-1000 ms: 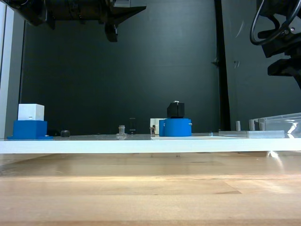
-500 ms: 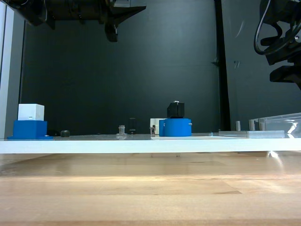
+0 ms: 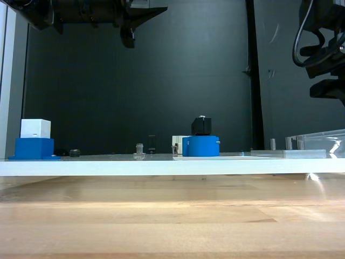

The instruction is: Pick the 16mm cylinder and install on the taskboard

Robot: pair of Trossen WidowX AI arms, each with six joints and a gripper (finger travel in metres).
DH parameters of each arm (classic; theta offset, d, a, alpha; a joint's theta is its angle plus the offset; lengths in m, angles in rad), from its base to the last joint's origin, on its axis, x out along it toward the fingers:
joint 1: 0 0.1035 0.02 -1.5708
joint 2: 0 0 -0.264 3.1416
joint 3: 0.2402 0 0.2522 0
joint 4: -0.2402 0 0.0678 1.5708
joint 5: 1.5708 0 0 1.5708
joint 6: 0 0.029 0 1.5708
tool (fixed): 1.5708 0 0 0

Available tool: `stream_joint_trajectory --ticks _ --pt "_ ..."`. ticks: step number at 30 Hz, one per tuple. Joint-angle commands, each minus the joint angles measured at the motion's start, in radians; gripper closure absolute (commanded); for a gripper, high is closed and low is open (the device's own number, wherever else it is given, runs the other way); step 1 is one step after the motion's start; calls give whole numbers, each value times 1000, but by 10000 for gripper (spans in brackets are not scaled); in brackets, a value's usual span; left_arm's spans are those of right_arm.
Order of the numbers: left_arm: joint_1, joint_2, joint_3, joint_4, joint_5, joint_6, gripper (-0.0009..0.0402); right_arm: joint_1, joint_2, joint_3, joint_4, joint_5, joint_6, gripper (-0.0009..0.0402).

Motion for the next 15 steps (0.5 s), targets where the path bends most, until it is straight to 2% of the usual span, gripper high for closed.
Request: stream_joint_trajectory --ticks 1,8,15 --pt "0 0 0 0 0 0 393 2 0 -2 1 1 7 310" --pt "0 0 0 0 0 0 393 4 6 -10 15 1 16 310" --pt "0 0 0 0 0 0 393 8 66 -11 19 -2 15 310"
